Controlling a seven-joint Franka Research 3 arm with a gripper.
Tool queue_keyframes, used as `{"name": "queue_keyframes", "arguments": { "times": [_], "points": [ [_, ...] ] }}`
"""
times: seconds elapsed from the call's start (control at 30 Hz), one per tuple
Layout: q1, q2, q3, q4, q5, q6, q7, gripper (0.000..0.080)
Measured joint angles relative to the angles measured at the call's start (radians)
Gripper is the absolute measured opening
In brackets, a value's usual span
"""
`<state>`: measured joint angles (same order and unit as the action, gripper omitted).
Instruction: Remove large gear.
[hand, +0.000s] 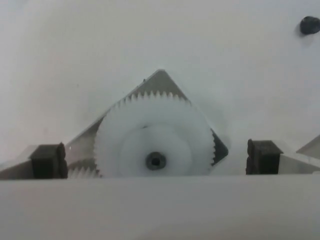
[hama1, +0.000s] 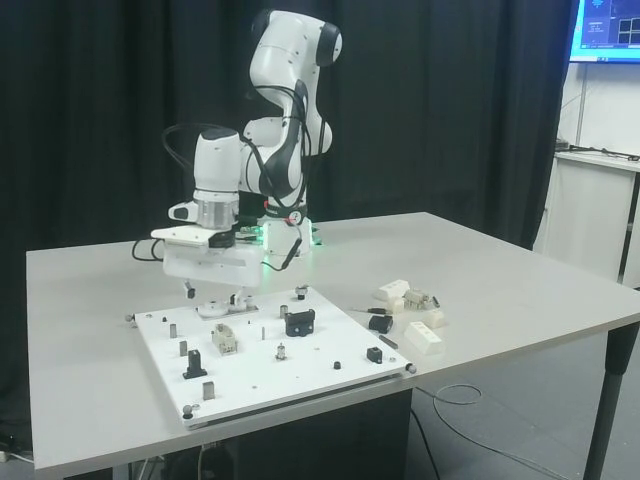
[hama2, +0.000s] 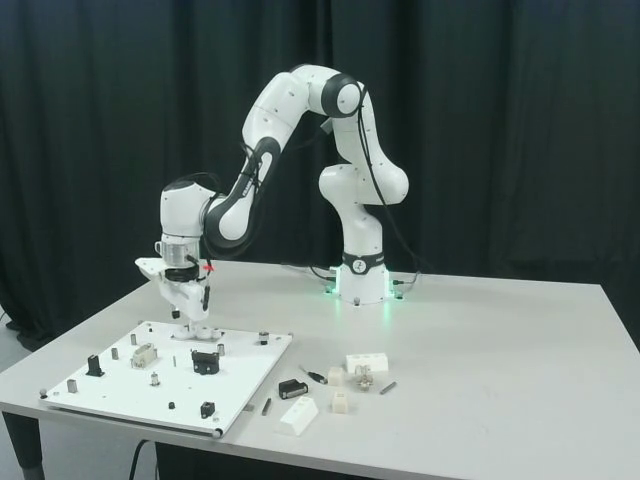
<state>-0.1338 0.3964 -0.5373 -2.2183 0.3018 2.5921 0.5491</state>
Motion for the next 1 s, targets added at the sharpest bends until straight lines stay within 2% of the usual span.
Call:
{"name": "queue_keyframes", "arguments": {
  "times": [0.33, 0.57, 0.6, 0.77, 0.87, 0.9, 1.0],
  "points": [
    [0.000, 0.023, 0.005, 0.000, 0.044, 0.000, -0.028, 0.0800],
    [0.000, 0.028, 0.004, 0.000, 0.047, 0.000, -0.037, 0.0800],
    [0.000, 0.028, 0.004, 0.000, 0.047, 0.000, -0.043, 0.0687],
    [0.003, 0.027, 0.007, 0.003, 0.048, -0.002, -0.059, 0.0687],
    [0.003, 0.026, -0.003, 0.003, 0.049, -0.002, -0.059, 0.0687],
    [0.003, 0.025, -0.004, 0.003, 0.049, -0.003, -0.059, 0.0353],
    [0.003, 0.025, -0.004, 0.003, 0.050, -0.004, -0.059, 0.0353]
  ]
}}
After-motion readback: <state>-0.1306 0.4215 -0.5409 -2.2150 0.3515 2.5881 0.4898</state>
